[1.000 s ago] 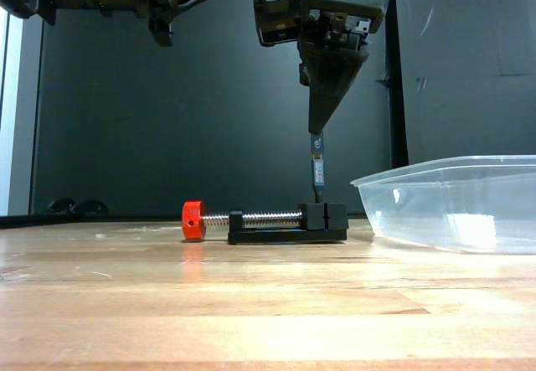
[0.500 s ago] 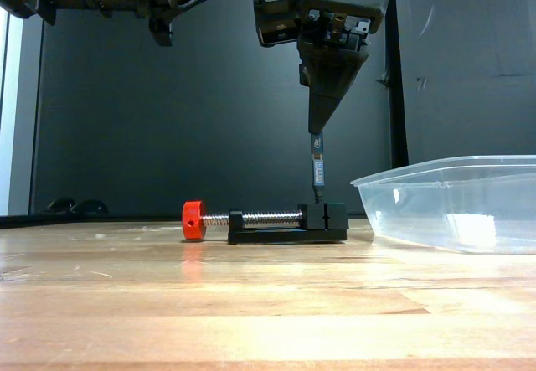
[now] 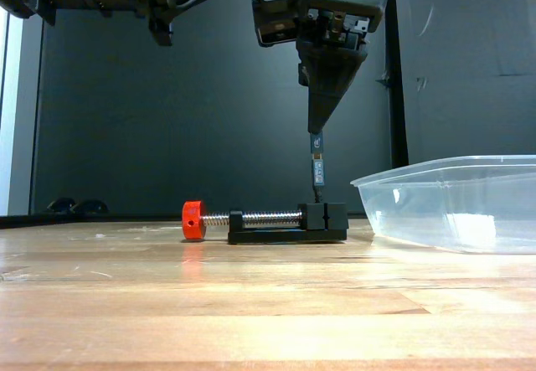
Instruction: Pick the usb-c connector and install on the hub
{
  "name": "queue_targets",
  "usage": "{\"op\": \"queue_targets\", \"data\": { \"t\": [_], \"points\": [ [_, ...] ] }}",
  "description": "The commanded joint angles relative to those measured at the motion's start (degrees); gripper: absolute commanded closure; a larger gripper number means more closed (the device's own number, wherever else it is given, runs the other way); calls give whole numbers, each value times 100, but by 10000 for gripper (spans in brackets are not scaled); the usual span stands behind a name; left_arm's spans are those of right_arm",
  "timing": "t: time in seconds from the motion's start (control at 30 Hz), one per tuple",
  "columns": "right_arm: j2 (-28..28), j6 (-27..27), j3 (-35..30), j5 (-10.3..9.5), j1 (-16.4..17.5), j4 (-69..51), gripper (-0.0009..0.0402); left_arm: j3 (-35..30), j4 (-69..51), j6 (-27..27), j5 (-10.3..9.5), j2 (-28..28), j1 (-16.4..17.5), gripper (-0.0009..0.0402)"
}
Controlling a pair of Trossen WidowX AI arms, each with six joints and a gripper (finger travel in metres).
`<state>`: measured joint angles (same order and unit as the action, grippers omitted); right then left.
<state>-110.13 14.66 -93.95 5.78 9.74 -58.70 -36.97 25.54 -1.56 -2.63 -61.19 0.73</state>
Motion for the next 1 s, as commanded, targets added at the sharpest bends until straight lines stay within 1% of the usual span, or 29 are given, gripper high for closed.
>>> {"op": "queue_targets", "data": {
  "t": [0.03, 0.3, 0.43, 1.0],
  "points": [
    [90, -26, -81, 20, 0, -20, 391, 0, 2, 2, 2, -2, 2, 393],
    [254, -225, -295, 22, 0, -260, 391, 0, 2, 2, 0, -2, 0, 393],
    [280, -487, -387, 22, 0, -444, 391, 0, 0, 2, 2, -2, 0, 393],
    [278, -608, -417, 20, 0, -485, 391, 0, 2, 2, 2, -2, 2, 393]
  ]
}}
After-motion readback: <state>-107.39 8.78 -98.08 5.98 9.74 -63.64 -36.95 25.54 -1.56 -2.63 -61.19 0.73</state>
